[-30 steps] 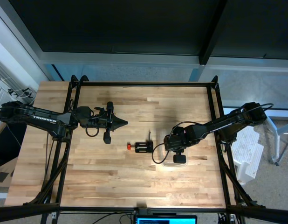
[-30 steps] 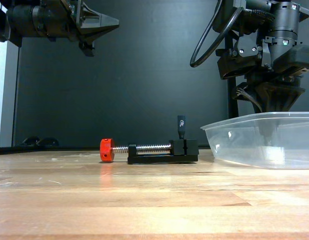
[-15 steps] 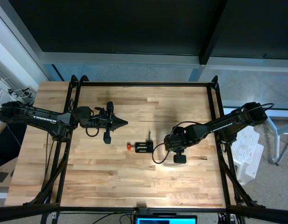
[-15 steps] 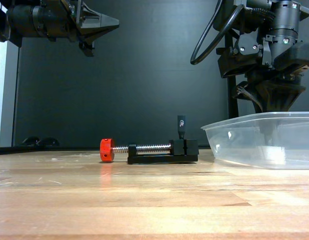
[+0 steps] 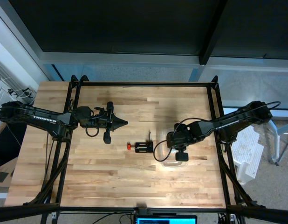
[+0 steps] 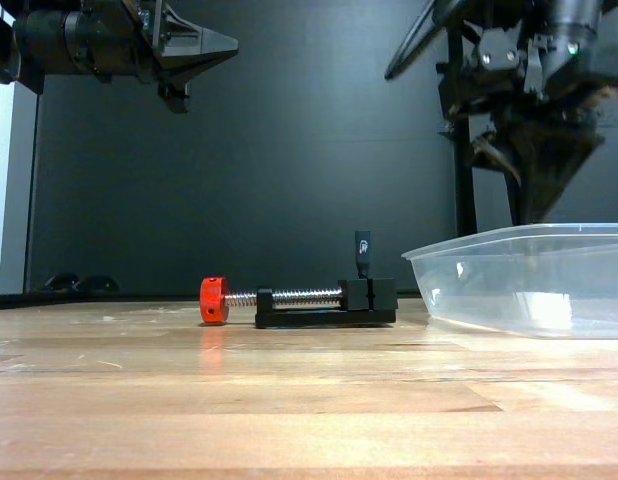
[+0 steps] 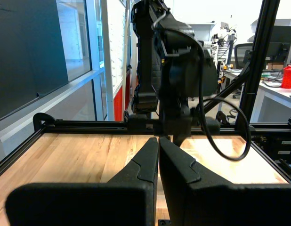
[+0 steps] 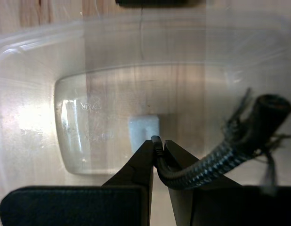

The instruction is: Pick the USB-C connector and install on taskboard

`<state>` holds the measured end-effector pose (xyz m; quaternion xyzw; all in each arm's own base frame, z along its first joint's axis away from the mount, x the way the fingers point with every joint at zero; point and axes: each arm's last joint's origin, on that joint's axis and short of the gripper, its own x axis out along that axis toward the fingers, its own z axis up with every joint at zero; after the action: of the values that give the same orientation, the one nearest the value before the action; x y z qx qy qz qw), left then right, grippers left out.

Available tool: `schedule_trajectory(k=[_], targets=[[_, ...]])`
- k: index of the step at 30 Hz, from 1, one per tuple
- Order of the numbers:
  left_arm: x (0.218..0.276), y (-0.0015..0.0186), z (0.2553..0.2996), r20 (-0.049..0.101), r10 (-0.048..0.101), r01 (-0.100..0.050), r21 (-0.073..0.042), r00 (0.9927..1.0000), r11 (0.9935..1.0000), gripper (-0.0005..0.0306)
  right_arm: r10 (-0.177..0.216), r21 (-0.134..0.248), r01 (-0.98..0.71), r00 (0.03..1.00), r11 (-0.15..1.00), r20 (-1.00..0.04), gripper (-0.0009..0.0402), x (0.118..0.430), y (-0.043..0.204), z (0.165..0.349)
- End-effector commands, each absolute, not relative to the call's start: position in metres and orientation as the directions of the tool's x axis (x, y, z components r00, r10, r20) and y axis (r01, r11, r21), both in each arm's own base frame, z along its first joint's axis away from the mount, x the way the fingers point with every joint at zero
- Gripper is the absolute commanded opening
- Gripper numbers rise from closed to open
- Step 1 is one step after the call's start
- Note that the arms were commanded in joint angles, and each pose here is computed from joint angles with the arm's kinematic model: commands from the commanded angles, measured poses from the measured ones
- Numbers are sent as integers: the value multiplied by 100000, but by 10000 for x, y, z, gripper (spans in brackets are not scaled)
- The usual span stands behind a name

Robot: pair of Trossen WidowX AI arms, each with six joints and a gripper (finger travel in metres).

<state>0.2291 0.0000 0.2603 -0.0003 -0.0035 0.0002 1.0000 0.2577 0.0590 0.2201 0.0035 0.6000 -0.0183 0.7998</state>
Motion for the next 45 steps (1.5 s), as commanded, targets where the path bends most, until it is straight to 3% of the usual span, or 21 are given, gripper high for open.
schedule_trajectory(k=[1, 9, 13, 30, 45], targets=[[2292, 0, 2604, 744, 38, -38, -58, 99997, 100000, 0, -2436, -1168, 4451, 29609, 99894, -95485, 0, 2592, 562, 2366], [2292, 0, 2604, 744, 38, -38, -58, 99997, 100000, 0, -3115, -3874, -1503, 34617, 99914, -93765, 0, 2663, 559, 2678], [2292, 0, 2604, 744, 38, -38, -58, 99997, 100000, 0, -6763, -6355, 2317, 35783, 99771, -93133, 0, 2728, 541, 2744], [2292, 0, 2605, 782, 38, -38, -58, 99997, 100000, 0, -7494, -6721, 3386, 36419, 99716, -92831, 0, 3221, 539, 2793], [2292, 1, 2604, 744, 76, -76, -58, 99997, 100000, 0, -8142, -7829, 2289, 33606, 99667, -93831, 0, 3539, 567, 2670]])
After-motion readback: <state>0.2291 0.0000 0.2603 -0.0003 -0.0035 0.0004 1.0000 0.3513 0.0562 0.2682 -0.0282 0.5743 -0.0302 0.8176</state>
